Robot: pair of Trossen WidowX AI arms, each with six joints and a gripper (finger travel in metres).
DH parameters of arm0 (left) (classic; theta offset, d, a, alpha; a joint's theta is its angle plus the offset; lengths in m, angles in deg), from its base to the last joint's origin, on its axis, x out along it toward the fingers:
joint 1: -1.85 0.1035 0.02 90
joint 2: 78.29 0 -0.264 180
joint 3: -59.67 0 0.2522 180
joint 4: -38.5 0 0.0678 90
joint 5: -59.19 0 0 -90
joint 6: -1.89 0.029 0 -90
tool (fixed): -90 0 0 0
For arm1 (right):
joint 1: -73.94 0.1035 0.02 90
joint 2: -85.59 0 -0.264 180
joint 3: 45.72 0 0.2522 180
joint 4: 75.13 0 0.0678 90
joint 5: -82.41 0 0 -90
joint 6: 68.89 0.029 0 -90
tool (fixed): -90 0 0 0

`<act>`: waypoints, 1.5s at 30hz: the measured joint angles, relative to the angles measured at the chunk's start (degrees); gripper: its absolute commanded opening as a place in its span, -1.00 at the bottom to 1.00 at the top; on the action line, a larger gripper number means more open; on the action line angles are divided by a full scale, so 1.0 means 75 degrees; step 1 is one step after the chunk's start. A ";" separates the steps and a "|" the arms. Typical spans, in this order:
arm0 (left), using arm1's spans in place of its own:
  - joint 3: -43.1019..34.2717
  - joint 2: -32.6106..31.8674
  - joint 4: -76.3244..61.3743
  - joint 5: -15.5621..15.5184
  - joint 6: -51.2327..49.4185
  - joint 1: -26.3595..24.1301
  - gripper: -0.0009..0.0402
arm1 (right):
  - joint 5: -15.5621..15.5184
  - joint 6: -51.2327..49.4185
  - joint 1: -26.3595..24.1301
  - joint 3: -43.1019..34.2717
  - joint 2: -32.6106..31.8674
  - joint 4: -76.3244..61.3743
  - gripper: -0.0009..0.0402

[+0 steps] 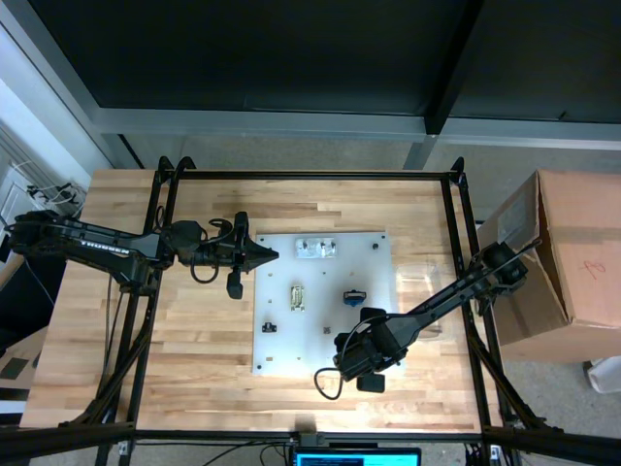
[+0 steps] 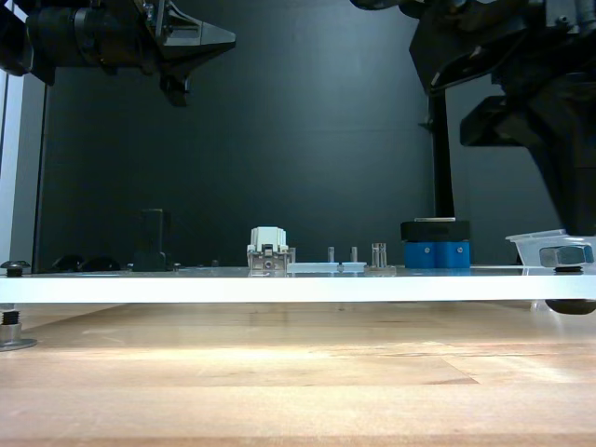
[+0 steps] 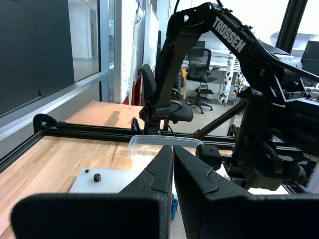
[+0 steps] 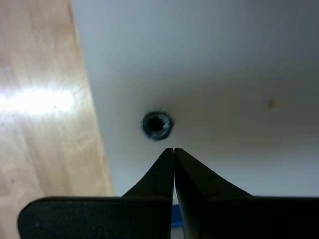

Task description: Pick the M12 nut and place it on its threads and fasten

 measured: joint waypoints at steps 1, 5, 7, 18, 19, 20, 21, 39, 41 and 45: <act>0.0000 0.0000 0.0003 0.0000 0.0000 0.0000 -0.96 | 0.0076 0.0000 0.0000 0.0000 0.0012 -0.0015 -0.96; 0.0000 0.0000 0.0003 0.0000 0.0000 0.0000 -0.96 | 0.0280 -0.0017 -0.0006 0.0000 0.0015 -0.0009 -0.96; 0.0000 0.0000 0.0000 0.0000 0.0000 0.0000 -0.96 | 0.0294 -0.0076 -0.0009 0.0000 0.0012 0.0023 -0.96; 0.0000 0.0003 0.0000 0.0000 0.0000 0.0000 -0.96 | 0.0058 -0.0187 -0.0009 0.0163 -0.0067 0.0361 -0.96; 0.0000 0.0003 0.0000 0.0000 0.0000 0.0000 -0.96 | -0.0128 -0.0283 -0.0009 0.0172 -0.0067 0.0388 -0.96; 0.0000 0.0000 0.0000 0.0000 0.0000 0.0000 -0.96 | -0.0504 -0.0411 -0.0012 0.0201 -0.0067 0.0417 -0.96; 0.0000 0.0003 0.0003 0.0000 0.0000 0.0000 -0.96 | -0.0982 -0.0545 -0.0020 0.0204 -0.0067 0.0487 -0.96; 0.0000 0.0003 0.0000 0.0000 0.0000 0.0000 -0.96 | 0.0335 -0.0254 -0.0017 0.0256 -0.0015 0.0425 -0.96; 0.0000 0.0003 0.0000 0.0000 0.0000 0.0000 -0.96 | 0.0248 -0.0251 -0.0015 0.0326 -0.0015 0.0536 -0.96; 0.0000 0.0003 0.0000 0.0000 0.0000 0.0000 -0.96 | -0.1017 -0.0455 -0.0023 0.0405 -0.0015 0.0804 -0.96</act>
